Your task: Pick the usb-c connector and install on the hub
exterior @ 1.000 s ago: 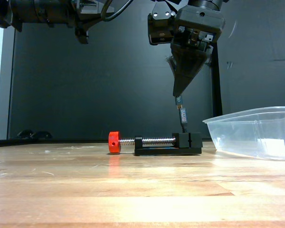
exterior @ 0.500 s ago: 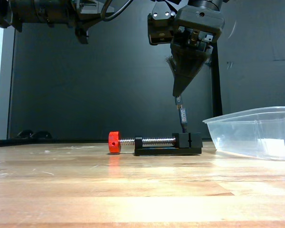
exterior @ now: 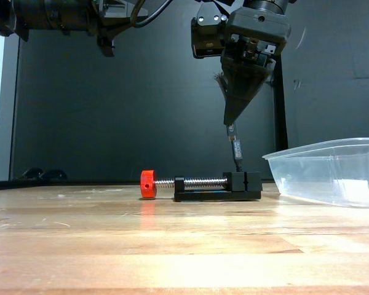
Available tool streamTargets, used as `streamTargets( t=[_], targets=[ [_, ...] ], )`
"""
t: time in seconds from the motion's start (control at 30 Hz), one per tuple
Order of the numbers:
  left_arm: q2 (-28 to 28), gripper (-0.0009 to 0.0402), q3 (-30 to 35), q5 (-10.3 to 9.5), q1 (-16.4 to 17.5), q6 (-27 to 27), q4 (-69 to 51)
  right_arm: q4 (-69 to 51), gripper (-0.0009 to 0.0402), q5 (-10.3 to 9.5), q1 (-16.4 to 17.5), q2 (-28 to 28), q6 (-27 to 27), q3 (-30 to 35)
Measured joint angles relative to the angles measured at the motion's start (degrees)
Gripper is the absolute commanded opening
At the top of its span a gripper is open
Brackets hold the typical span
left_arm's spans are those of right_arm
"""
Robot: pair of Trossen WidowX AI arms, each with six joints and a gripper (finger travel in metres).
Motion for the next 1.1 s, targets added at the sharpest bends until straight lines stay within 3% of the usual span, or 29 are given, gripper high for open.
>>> streamTargets(
  t=[0.53, 1.1],
  targets=[
    [0.0, 0.0000, 0.0, 0.00, 0.0, 0.0, 0.0, -0.6, 0.0000, -0.17, 0.0, -0.7, -0.9, 0.7],
    [0.0, 0.0000, 0.0, 0.00, 0.0, 0.0, 0.0, -1.9, 0.0000, -0.13, -0.5, -6.3, -2.8, 0.5]
  ],
)
